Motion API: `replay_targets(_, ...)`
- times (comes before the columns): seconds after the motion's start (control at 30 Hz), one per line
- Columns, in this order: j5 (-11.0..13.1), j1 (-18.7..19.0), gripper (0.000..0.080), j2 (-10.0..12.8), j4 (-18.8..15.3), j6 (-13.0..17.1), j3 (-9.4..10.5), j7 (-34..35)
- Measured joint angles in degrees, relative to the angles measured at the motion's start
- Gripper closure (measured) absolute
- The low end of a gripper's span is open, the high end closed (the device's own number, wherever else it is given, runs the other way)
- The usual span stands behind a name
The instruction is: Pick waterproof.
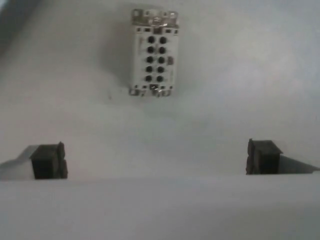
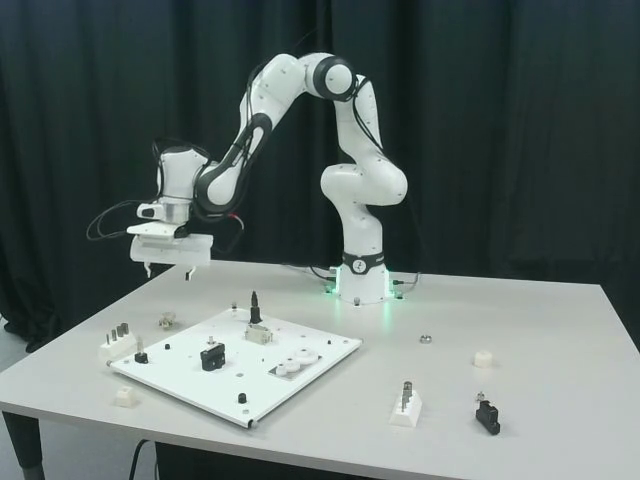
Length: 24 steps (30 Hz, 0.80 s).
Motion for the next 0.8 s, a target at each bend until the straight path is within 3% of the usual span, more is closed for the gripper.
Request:
replay_targets(0.37, 5.48, 0.05, 0.0003, 8.69, 5.7, -2.15, 0.72, -0.15)
replay_targets(0.8, 12.12, 0.05, 0.0003, 14.04, 9.37, -5.17, 1.09, -4.05)
